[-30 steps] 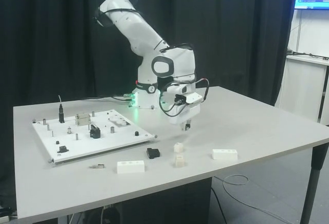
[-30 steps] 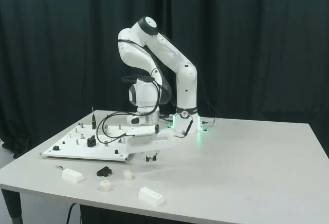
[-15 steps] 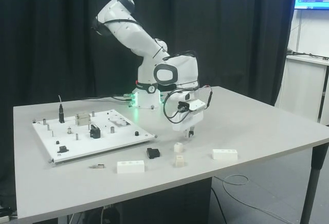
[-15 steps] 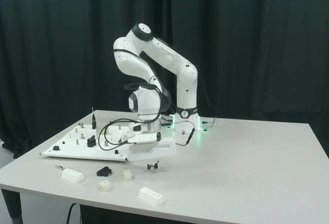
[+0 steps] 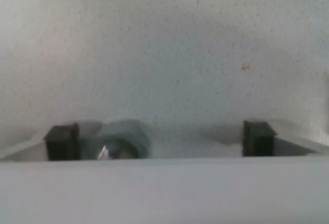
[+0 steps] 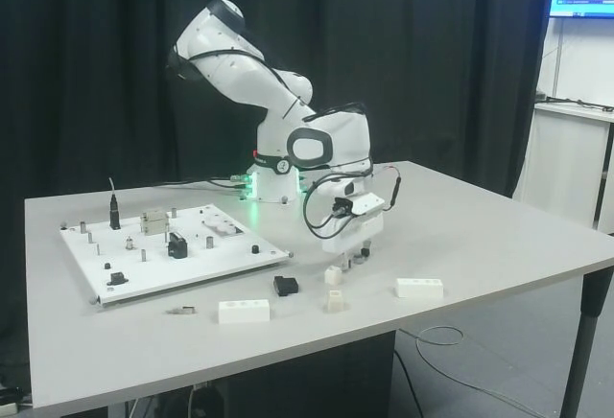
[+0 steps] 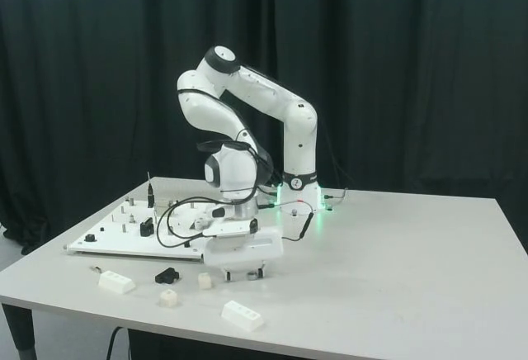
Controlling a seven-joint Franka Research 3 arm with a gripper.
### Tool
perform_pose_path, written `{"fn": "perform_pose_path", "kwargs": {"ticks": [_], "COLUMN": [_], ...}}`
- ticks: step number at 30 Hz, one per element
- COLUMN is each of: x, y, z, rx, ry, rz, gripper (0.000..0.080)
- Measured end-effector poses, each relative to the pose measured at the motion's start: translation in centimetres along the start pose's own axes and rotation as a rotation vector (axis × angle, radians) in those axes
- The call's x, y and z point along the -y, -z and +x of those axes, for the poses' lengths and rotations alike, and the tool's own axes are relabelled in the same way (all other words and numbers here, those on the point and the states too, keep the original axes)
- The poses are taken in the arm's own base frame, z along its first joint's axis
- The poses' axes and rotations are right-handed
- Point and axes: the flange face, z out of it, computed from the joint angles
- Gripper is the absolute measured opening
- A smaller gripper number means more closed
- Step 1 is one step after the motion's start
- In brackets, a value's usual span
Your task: Place bolt 4.
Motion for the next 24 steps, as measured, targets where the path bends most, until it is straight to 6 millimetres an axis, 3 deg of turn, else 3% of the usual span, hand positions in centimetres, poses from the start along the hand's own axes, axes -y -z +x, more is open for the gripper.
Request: {"fn": "perform_pose_path", "kwargs": {"ticks": [2, 3, 24], "x": [0.1, 0.1, 2.3], "y": [0.0, 0.1, 2.4], "z": [0.0, 0.1, 0.2], "rx": [0.002, 0.003, -0.008], "ry": [0.000, 0.001, 0.009], "rz": [-0.003, -0.004, -0.040], "gripper": [0.0586, 0.0758, 0.0800]}}
